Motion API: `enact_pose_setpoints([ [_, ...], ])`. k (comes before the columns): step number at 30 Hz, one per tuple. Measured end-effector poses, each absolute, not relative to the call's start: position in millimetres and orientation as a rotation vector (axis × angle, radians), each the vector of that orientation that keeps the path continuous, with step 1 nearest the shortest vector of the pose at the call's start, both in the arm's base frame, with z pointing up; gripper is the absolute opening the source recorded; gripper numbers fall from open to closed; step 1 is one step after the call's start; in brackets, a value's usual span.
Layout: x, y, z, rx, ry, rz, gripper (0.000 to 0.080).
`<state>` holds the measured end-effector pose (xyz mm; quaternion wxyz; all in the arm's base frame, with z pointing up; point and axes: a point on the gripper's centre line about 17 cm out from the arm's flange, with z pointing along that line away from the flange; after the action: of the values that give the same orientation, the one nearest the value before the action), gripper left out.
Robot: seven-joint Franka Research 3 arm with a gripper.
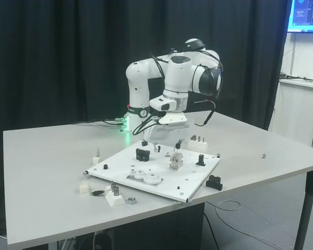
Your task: Pick square peg 1.
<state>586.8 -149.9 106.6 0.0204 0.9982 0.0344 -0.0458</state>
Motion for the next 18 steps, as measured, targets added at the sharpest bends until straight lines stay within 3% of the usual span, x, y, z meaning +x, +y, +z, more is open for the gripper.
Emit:
enact_pose_setpoints([
  [18,593,-145,123,3.096,0.11,-0.14,0.08],
])
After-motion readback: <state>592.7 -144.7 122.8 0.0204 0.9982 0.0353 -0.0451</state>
